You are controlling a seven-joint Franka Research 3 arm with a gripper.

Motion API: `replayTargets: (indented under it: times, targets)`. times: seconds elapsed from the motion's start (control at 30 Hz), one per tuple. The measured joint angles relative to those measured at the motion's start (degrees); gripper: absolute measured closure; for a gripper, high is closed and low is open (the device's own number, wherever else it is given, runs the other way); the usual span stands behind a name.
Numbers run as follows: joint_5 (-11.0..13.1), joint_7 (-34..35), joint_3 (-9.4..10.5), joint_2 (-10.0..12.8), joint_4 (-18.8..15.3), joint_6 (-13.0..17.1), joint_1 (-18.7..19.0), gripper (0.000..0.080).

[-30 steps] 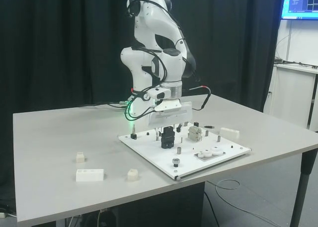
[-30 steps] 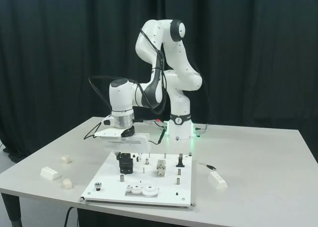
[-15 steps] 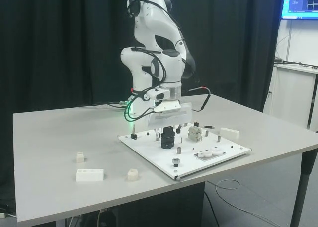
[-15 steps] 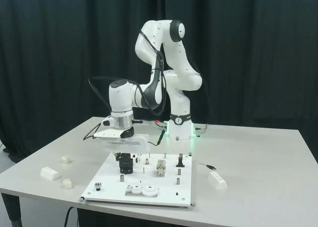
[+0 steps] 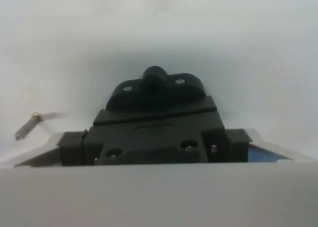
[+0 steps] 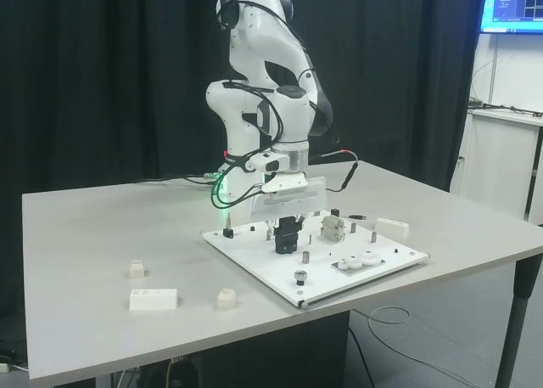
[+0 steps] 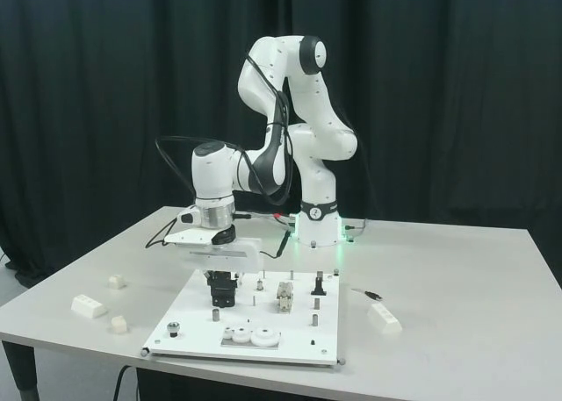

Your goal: Remove D-SUB.

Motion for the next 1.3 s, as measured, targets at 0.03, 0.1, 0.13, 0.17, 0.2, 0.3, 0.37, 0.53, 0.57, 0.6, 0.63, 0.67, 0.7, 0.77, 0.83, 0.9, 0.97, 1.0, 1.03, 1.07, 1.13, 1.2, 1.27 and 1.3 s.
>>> replayTargets:
  times: [0.03, 0.1, 0.13, 0.17, 0.2, 0.3, 0.37, 0.53, 0.57, 0.6, 0.63, 0.67, 0.7, 0.77, 0.83, 0.9, 0.97, 1.0, 1.03, 1.07, 1.13, 1.2, 1.27, 1.3]
  targets:
    - [0.00, -0.01, 0.00, 0.00, 0.00, 0.00, 0.00, 0.0225]
    - [0.00, -0.03, -0.01, 0.00, 0.01, 0.00, 0.00, 0.0224]
    - [0.00, -0.05, -0.01, 0.00, 0.02, 0.00, 0.00, 0.0224]
    - [0.00, -0.08, -0.01, 0.00, 0.02, 0.00, 0.00, 0.0224]
    - [0.00, -0.11, -0.01, -0.01, 0.02, 0.00, 0.00, 0.0224]
    - [0.00, -0.25, -0.01, -0.07, 0.02, -0.01, 0.01, 0.0224]
    - [0.00, -0.41, -0.01, -0.19, 0.02, -0.06, 0.01, 0.0224]
    - [0.00, -0.72, 0.00, -0.82, 0.21, -0.12, 0.06, 0.0224]
    - [0.00, -0.79, 0.01, -1.02, 0.26, -0.24, 0.08, 0.0224]
    - [0.00, -0.81, 0.01, -1.23, 0.30, -0.42, 0.10, 0.0224]
    - [0.00, -0.81, 0.01, -1.48, 0.32, -0.67, 0.12, 0.0224]
    - [0.00, -0.81, 0.01, -1.73, 0.34, -0.97, 0.13, 0.0224]
    - [0.00, -0.80, 0.01, -1.99, 0.35, -1.28, 0.14, 0.0224]
    - [0.00, -0.80, 0.01, -2.47, 0.36, -1.77, 0.13, 0.0225]
    - [0.00, -0.72, 0.01, -2.86, 0.37, -2.32, 0.13, 0.0225]
    - [0.00, -0.58, 0.00, -3.16, 0.37, -2.69, 0.13, 0.0225]
    - [0.00, -0.38, -0.02, -3.35, 0.37, -2.93, 0.11, 0.0225]
    - [0.00, -0.26, -0.04, -3.40, 0.37, -3.03, 0.10, 0.0225]
    - [0.00, -0.10, -0.08, -3.42, 0.37, -3.10, 0.09, 0.0225]
    - [0.00, 0.04, -0.12, -3.43, 0.37, -3.13, 0.08, 0.0225]
    - [0.00, 0.34, -0.21, -3.43, 0.36, -3.18, 0.08, 0.0225]
    - [0.00, 0.66, -0.32, -3.43, 0.36, -3.21, 0.08, 0.0225]
    - [0.00, 0.86, -0.43, -3.43, 0.36, -3.24, 0.08, 0.0225]
    - [0.00, 1.04, -0.49, -3.43, 0.35, -3.25, 0.08, 0.0225]
